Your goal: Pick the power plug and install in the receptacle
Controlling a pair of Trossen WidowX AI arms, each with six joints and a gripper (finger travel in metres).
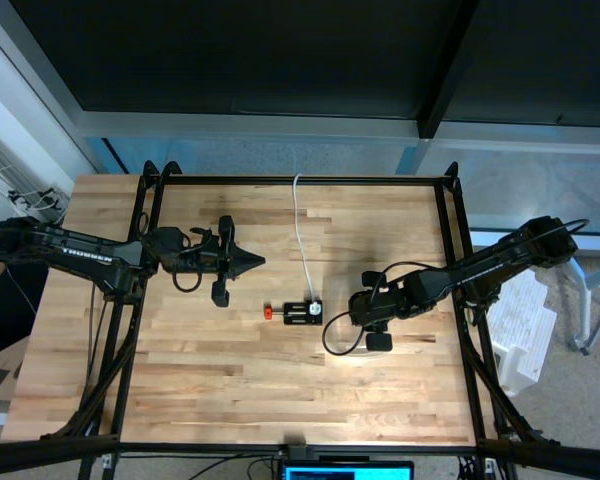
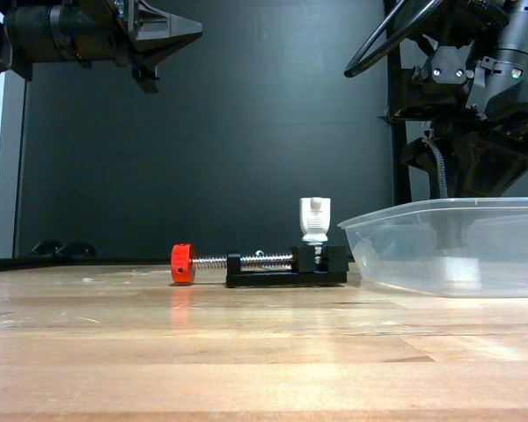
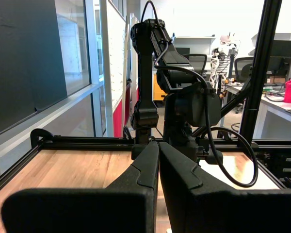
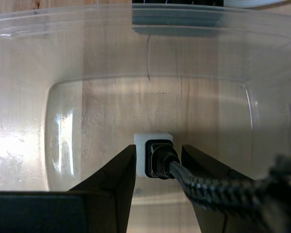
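The right tool reaches down into a clear tray on the right half of the tabletop. Its jaws are released and spread to either side of the power plug. The plug is a stubby black piece lying on the tray floor, with one end seated in a small white square piece and a dark braided cable running out of the other end. The plug sits between the two fingers and is not gripped; whether either finger touches the white piece cannot be told. The receptacle stands on the bare tabletop just beside the tray, on its left in the low view. It is a low black block with a red-orange knob on a threaded rod at its left end and a white socket rising upright near its right end. A thin white cable runs from it toward the far edge. The left tool hangs high over the left half of the tabletop, well apart from the receptacle and tray, with its jaws clenched together on nothing.
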